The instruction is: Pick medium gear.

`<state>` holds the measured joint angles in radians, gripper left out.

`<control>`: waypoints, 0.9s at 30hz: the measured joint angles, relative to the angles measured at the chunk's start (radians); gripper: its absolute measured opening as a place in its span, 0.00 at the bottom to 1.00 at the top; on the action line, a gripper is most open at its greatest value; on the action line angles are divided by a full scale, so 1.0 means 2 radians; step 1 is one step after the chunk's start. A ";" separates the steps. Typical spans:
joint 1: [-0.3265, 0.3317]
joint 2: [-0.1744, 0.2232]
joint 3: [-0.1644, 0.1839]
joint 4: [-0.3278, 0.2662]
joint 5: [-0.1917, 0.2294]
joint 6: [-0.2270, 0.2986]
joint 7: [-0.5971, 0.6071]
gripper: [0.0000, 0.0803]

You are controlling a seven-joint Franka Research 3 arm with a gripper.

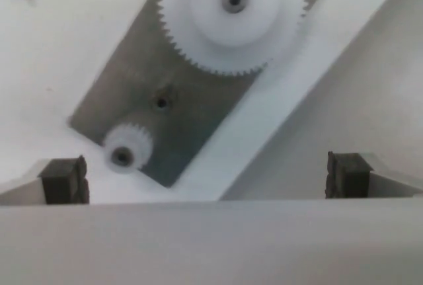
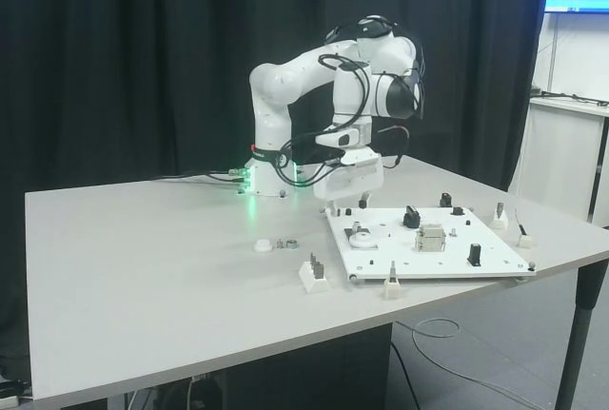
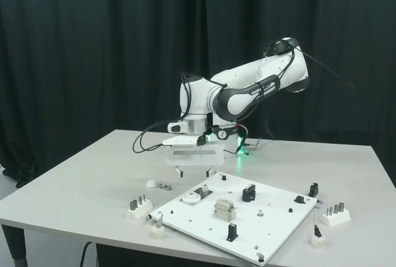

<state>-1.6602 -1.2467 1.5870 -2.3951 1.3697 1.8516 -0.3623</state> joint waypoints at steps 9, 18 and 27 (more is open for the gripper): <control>-0.011 0.000 -0.001 0.002 -0.019 0.032 -0.041 1.00; -0.042 0.000 -0.002 0.006 -0.027 0.052 -0.084 1.00; -0.088 -0.003 -0.001 0.013 -0.029 0.054 -0.129 1.00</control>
<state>-1.8354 -1.2525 1.5848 -2.3681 1.3121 1.9598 -0.6207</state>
